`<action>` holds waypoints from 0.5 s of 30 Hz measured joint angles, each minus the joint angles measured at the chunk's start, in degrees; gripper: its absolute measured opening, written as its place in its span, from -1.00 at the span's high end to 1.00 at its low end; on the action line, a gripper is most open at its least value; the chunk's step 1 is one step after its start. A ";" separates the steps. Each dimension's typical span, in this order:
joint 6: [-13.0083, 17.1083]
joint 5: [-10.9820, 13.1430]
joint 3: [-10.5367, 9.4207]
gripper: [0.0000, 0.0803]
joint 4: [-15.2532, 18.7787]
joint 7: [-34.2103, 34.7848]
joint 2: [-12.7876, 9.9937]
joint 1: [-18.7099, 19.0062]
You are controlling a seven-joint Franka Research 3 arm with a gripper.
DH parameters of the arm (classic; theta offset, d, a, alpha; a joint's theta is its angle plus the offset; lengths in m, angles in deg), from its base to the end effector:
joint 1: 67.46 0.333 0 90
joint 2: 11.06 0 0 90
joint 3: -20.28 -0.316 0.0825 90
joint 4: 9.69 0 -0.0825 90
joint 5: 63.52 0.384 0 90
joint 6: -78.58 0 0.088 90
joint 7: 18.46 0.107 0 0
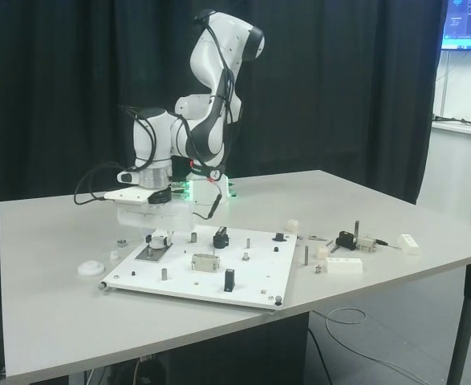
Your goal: Remove medium gear.
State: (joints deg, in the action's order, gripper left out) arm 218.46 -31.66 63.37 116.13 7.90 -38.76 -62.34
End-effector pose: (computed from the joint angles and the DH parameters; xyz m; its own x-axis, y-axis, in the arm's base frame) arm 0.4259 -0.3409 0.2120 0.0506 -0.9978 -0.0430 -0.9985 -0.0513 0.0164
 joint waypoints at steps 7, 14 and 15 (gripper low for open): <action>-0.98 -0.53 0.51 0.02 0.09 0.00 1.31 0.01; -1.79 -1.22 0.97 0.02 0.11 0.00 3.10 0.02; -1.86 -1.30 1.03 0.02 0.11 0.00 3.30 0.02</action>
State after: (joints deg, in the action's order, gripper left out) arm 216.60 -32.96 64.40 116.23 7.90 -35.45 -62.32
